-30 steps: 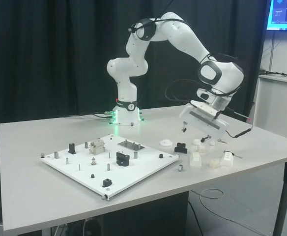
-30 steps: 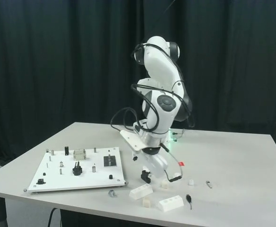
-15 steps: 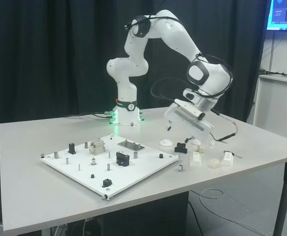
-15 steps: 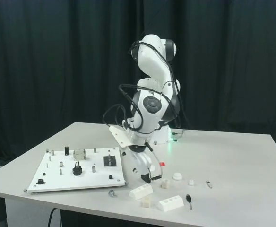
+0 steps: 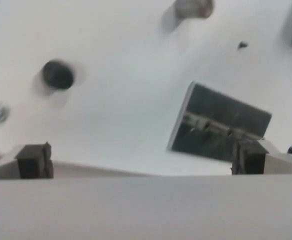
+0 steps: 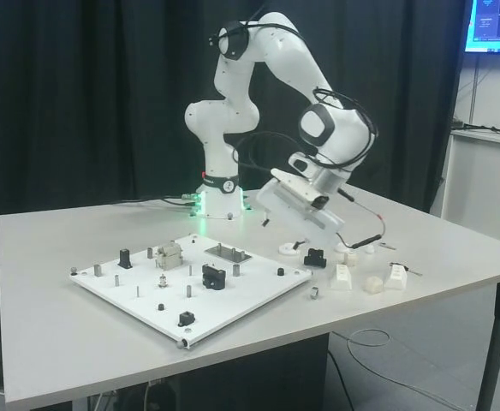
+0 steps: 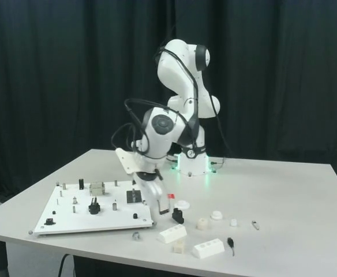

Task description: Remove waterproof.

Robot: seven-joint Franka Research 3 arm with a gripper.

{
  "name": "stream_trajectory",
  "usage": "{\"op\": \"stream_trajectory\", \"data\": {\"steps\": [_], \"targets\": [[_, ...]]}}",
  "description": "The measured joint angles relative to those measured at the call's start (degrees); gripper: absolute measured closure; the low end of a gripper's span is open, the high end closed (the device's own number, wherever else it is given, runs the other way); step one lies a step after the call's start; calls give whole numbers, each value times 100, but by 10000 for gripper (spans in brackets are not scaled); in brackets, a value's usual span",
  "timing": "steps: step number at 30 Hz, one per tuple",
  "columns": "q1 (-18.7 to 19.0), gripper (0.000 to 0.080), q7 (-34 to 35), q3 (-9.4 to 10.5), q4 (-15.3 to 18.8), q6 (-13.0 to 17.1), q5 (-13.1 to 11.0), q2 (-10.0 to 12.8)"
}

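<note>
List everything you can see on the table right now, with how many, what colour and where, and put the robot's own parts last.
Flat square board: one, white, on the grey table, in front of the arm's base.
Dark rectangular plate with pins: one, grey, at the board's far side; also in the wrist view.
Small fixtures on the board: several, black and grey, spread over the board.
Small loose blocks: several, white, on the table beside the board.
Small loose part: one, black, on the table just off the board's edge.
Arm: one, white, bent over the board's edge.
Gripper: one, open, holding nothing, above the board.
</note>
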State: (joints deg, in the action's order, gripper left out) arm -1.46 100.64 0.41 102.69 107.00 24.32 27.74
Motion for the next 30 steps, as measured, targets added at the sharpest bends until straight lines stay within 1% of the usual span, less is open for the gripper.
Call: {"op": "stream_trajectory", "data": {"steps": [3, 8, 14, 20, 24, 30], "targets": [[-41, 3, 0, -124, 71, 70, 10, -50], [-54, 3, -3, -383, 177, 159, 13, -134], [-66, 3, -3, -682, 328, 194, 13, -268], [-150, 3, -11, -874, 528, 234, 13, -438], [-207, 3, -83, -1015, 709, 358, 13, -569], [-217, 3, -275, -1329, 1010, 647, 18, -774]]}}
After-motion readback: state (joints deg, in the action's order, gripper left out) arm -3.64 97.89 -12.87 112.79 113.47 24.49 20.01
